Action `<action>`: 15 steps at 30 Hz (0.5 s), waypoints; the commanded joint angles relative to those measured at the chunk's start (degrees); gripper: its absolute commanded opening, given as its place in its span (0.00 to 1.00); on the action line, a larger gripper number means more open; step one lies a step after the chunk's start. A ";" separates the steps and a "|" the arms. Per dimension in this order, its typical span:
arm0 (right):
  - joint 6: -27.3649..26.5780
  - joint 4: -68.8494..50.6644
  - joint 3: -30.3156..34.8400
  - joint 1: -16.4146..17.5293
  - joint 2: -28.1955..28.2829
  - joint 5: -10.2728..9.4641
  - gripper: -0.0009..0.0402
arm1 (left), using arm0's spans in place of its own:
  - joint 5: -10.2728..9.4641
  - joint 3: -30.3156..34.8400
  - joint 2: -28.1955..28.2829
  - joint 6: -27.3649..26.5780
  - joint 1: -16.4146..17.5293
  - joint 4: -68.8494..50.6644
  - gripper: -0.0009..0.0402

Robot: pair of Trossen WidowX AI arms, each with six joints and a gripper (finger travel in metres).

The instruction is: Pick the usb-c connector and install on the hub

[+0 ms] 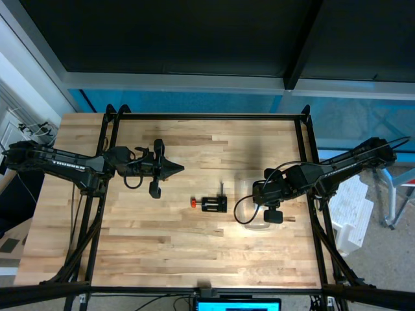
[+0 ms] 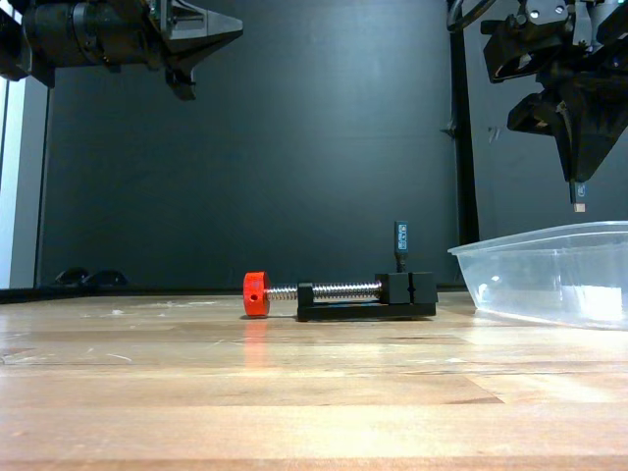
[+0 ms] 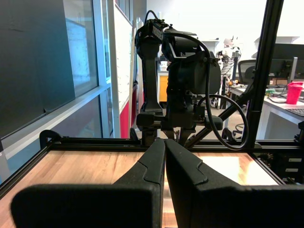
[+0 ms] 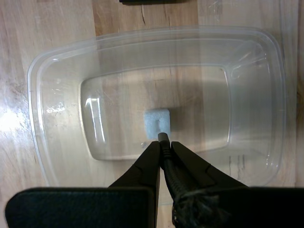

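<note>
Usb-c connector (image 4: pixel 163 137), a tiny dark stubby plug, hangs at far right; read from the left. Left gripper (image 3: pixel 165 142), its black fingers pressed together on nothing, is parked high over the pale wooden table (image 1: pixel 162 259), well clear of the work. Centre: the hub (image 2: pixel 368 294), a small black rectangular block with red knob (image 2: pixel 255 293) and upright grey stem (image 2: pixel 400 238), lies flat, open to approach from above. Right gripper (image 4: pixel 164 144) pinches the usb-c connector tip-downward above the clear plastic tray (image 2: pixel 520 270) and its pale foam square (image 4: pixel 156 118). This hold is judged suited to carrying it to the hub.
</note>
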 commanded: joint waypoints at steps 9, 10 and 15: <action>-0.02 0.48 6.88 -2.49 6.45 0.46 0.02 | 0.02 0.02 0.00 0.00 0.02 0.00 0.02; -0.48 0.46 7.74 -2.78 7.37 0.44 0.02 | 0.02 0.02 0.02 0.00 0.02 0.00 0.02; -1.29 0.48 11.67 -3.34 11.39 0.48 0.02 | 0.02 0.02 0.00 0.00 0.00 0.00 0.02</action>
